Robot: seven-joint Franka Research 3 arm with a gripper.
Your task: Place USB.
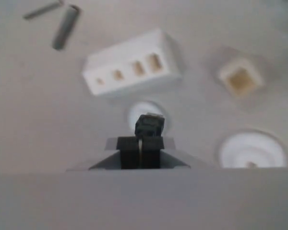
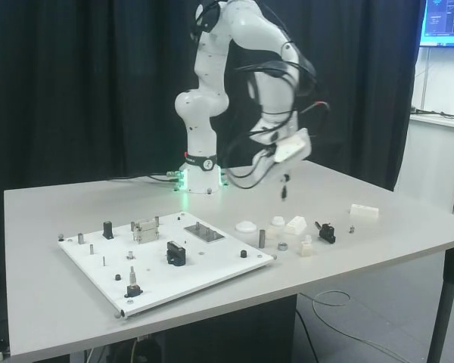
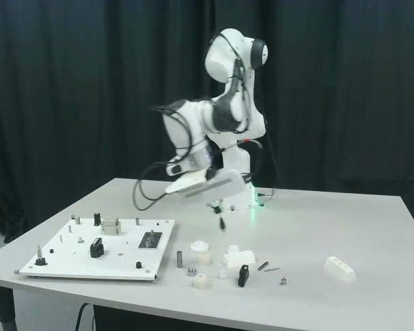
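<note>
Right now your hand [image 1: 140, 143] has its black fingers pressed together on the USB [image 1: 149, 124], a small black plug jutting past the fingertips, held in the air above the grey tabletop [image 2: 53, 204]. Directly below the hand lies a white round disc [image 1: 134, 111]; just beyond it sits a white socket block [image 1: 132, 62] with four openings. Off to the hand's side rests a white board [image 2: 204, 268] of fixtures. Black curtains close the room behind.
</note>
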